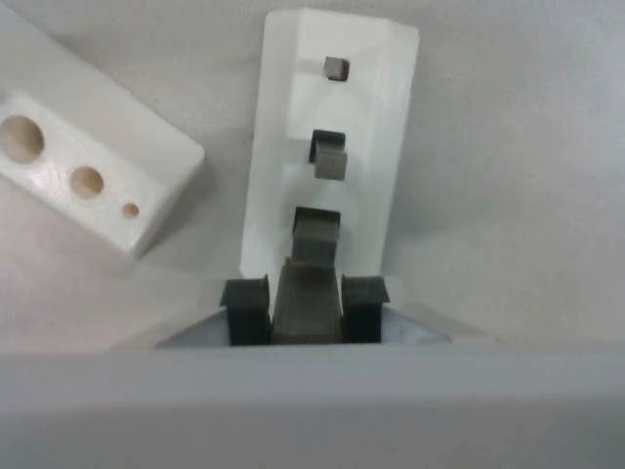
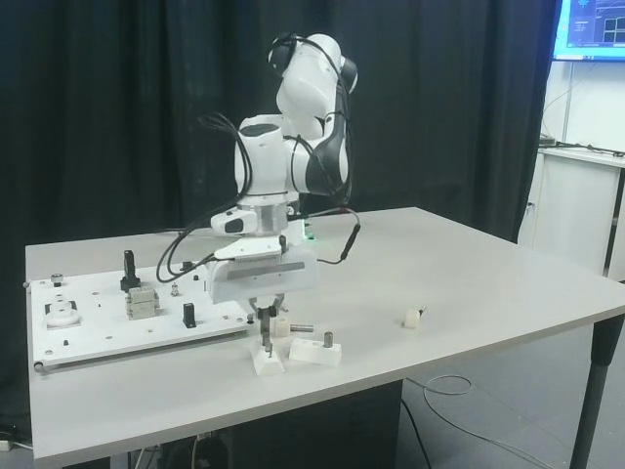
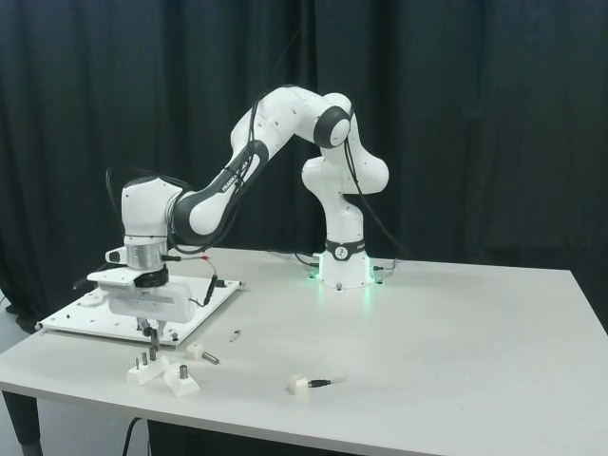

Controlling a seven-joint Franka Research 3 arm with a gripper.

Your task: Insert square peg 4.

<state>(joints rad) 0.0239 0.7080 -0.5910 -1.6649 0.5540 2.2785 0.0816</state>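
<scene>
Clamped between black fingers [image 1: 246, 311] of the gripper [image 1: 305, 313]: square peg 4 [image 1: 309, 303], hovering over the nearest hole of the white block [image 1: 273, 147]. Beyond, three more pegs [image 1: 332, 164] seated. Risk: slight tilt or misalignment jamming peg on hole rim.

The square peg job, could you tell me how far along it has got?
Three pegs already sit in the white block. The gripper is shut on a grey peg, held right over the block's near end. Seating it and letting go are left; the wrist view cannot show how deep it sits.
</scene>
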